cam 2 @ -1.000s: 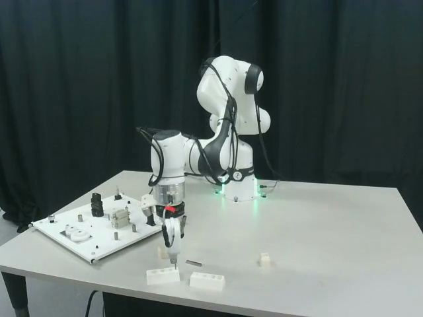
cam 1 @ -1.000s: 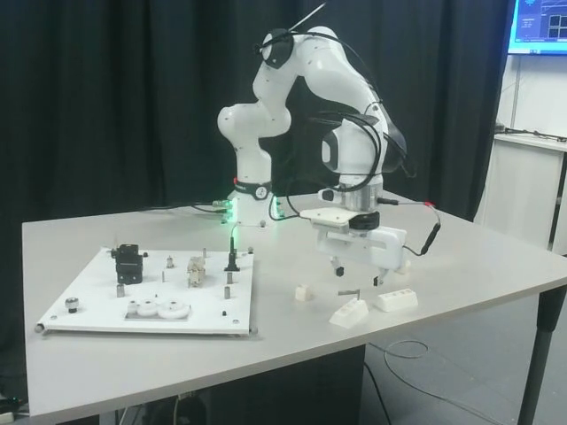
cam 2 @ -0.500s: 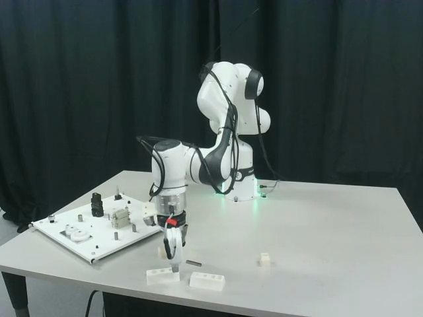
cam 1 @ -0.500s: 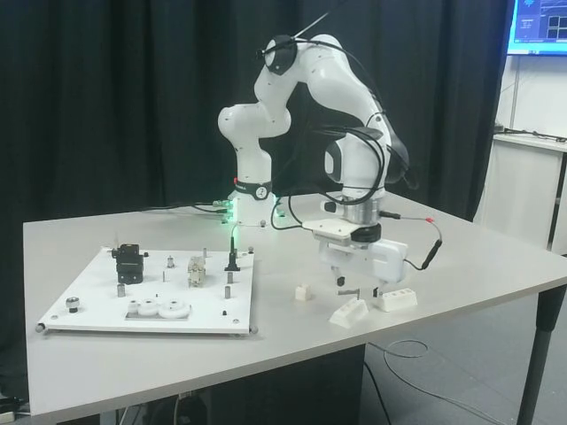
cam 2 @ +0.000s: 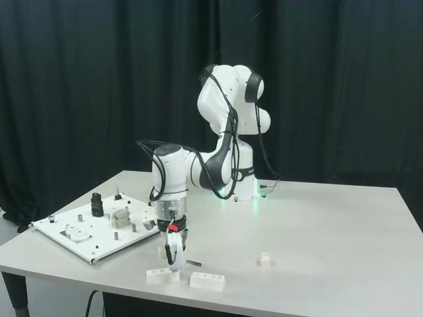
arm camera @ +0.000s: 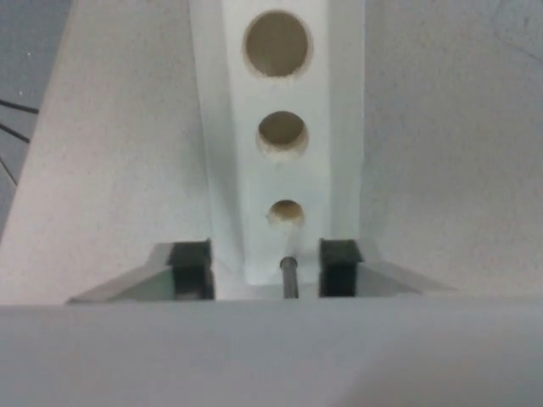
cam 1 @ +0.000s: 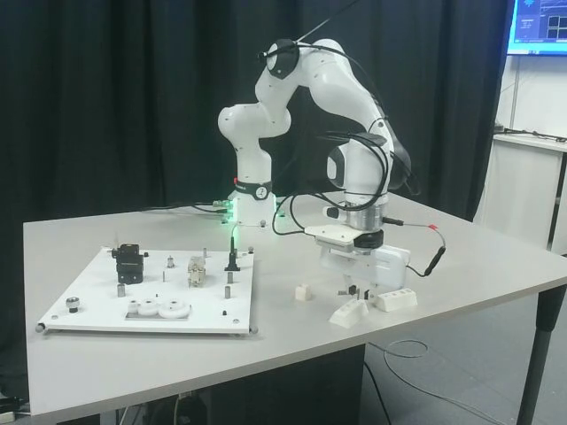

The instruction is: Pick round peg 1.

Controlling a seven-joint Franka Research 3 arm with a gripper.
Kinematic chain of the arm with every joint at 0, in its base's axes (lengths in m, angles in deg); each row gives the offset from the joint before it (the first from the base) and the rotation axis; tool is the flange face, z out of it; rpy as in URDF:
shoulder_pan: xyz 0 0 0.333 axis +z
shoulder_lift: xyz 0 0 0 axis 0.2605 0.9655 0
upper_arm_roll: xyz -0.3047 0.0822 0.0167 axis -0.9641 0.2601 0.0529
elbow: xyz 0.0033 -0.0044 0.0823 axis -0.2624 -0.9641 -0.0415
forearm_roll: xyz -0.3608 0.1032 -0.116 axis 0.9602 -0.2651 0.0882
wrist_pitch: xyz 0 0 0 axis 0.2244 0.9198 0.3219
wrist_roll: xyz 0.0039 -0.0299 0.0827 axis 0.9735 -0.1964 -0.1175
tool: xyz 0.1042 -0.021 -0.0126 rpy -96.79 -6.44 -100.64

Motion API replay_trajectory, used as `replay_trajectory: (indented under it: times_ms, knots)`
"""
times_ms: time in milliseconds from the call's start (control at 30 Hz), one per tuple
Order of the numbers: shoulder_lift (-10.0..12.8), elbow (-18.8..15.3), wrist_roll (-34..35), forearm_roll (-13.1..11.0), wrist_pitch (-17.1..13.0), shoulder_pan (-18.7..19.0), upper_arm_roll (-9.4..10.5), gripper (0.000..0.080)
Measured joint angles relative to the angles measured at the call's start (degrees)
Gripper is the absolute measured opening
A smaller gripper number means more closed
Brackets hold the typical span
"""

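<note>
Wrist view: gripper (arm camera: 265, 264) open, black fingers (arm camera: 191, 259) straddling white peg holder (arm camera: 280, 127); round peg (arm camera: 289, 275) upright between them, near table edge (cam 1: 416, 319).

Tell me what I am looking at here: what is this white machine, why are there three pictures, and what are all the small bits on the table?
The white machine is a robot arm bolted on a grey table. Two pictures come from cameras standing in the room. The third comes from a camera on the arm's wrist, looking down past its gripper, whose two black fingertips stand apart.

Between them stands a thin round peg in a white holder block with a row of holes. The gripper holds nothing yet; it hangs low over that block.

Also on the table: a second white block, a small white cube, and a white board carrying small parts.
</note>
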Motion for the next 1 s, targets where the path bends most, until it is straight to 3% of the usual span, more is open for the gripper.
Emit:
replay_trajectory:
  times_ms: [167, 200, 333, 367, 533, 1000]
  knots:
    - [0.4, 0.2, -0.3, 0.2, 0.0, 0.0, 0.04, 0.038]
    - [0.4, 0.2, -0.3, 0.2, 0.0, 0.0, 0.04, 0.02]
    - [0.5, 0.3, -0.6, 0.6, 0.2, 0.0, 0.04, 0.02]
    - [0.5, 0.4, -0.6, 0.8, 0.3, 0.0, 0.04, 0.0043]
    - [0.6, 0.8, -0.6, 1.5, 1.3, 0.0, 0.02, 0.0043]
    - [-0.2, 4.4, -0.6, 3.5, 8.6, -0.1, -0.51, 0.0035]
